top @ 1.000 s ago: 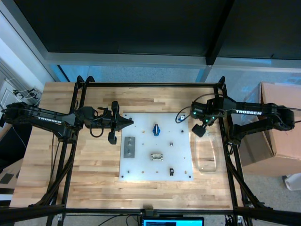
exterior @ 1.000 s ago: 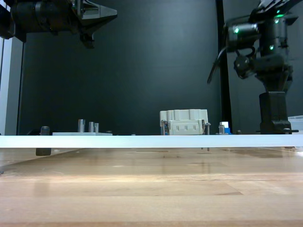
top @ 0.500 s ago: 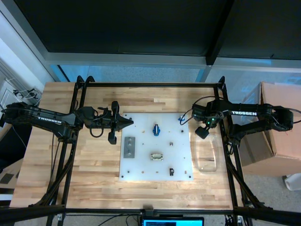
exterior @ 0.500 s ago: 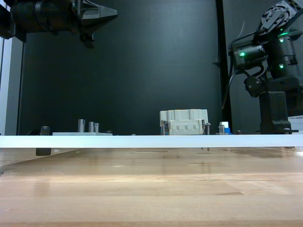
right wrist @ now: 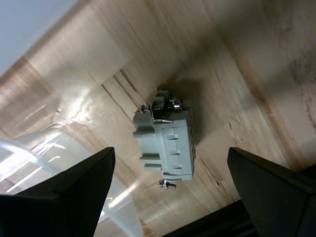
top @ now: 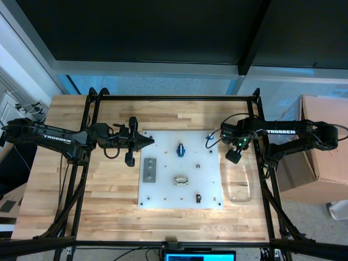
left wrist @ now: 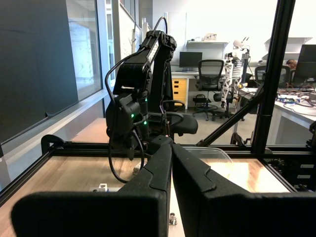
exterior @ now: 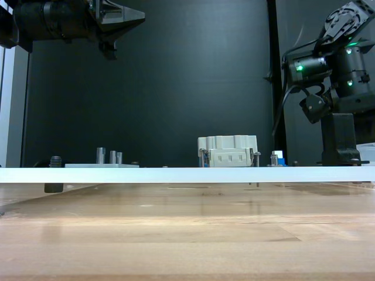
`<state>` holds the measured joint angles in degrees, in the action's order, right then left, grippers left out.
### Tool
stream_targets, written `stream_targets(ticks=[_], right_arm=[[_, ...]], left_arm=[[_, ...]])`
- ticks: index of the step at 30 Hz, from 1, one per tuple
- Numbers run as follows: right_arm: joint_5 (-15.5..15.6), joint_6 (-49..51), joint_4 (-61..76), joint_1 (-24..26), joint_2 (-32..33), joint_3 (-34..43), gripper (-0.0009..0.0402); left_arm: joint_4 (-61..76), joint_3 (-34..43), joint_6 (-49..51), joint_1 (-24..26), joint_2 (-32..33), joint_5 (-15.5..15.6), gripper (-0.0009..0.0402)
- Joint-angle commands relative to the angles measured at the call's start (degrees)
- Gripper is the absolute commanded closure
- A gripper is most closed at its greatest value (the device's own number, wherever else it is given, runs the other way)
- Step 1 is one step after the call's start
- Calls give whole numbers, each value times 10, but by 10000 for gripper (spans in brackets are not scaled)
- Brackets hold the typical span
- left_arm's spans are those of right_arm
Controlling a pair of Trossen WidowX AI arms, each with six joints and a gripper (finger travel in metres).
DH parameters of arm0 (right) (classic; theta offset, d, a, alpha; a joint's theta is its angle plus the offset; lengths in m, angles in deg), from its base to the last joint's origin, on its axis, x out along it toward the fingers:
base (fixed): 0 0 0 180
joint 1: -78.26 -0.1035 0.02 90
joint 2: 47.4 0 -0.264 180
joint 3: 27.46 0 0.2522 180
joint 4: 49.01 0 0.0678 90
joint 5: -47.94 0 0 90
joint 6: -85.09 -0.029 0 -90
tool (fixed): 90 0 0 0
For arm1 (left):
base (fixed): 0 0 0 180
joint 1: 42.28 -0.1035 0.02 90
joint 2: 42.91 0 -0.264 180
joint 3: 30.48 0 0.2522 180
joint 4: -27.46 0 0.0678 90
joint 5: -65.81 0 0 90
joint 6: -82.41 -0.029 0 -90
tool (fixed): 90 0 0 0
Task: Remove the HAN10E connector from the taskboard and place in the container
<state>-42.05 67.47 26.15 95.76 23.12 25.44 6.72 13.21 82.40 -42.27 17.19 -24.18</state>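
Note:
A beige HAN10E connector point(top: 181, 181) sits upright in its seat on the white taskboard point(top: 163, 190); the low view shows it point(exterior: 227, 151) there too. A like beige connector point(right wrist: 165, 143) lies free on its side on the wood, between the wide-apart fingers point(right wrist: 59, 197) of my right gripper point(right wrist: 170, 153). That gripper point(top: 232, 157) is open and points down at the far left corner of the clear container point(top: 239, 182). I cannot tell whether this connector is inside the container's rim. My left gripper point(top: 147, 142) hangs shut and empty over the board's far left edge.
On the board are a grey metal block point(top: 149, 169), a blue knob point(top: 181, 149) and a small black part point(top: 199, 198). A black frame point(top: 174, 98) rings the table. A cardboard box point(top: 321, 147) stands beyond the right edge.
The right arm's wrist has drawn back to the right, and its gripper has crept slightly toward the near edge over the container's corner. The left arm and the board's connector have not moved.

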Motion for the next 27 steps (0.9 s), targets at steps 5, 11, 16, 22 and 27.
stream_targets(ticks=[5,11,16,22,27], right_arm=[[-2,0,-9,-2,33,-5,73],[0,1,-16,-3,59,-5,73],[0,-1,-24,-4,82,-5,75],[-2,-12,-43,-4,107,-5,112],[-4,-11,-54,-4,107,-6,179]], left_arm=[[0,0,0,0,0,0,393],[0,0,0,0,0,0,393],[0,0,0,0,0,0,393],[0,0,0,0,0,0,393],[0,0,0,0,0,0,393]])
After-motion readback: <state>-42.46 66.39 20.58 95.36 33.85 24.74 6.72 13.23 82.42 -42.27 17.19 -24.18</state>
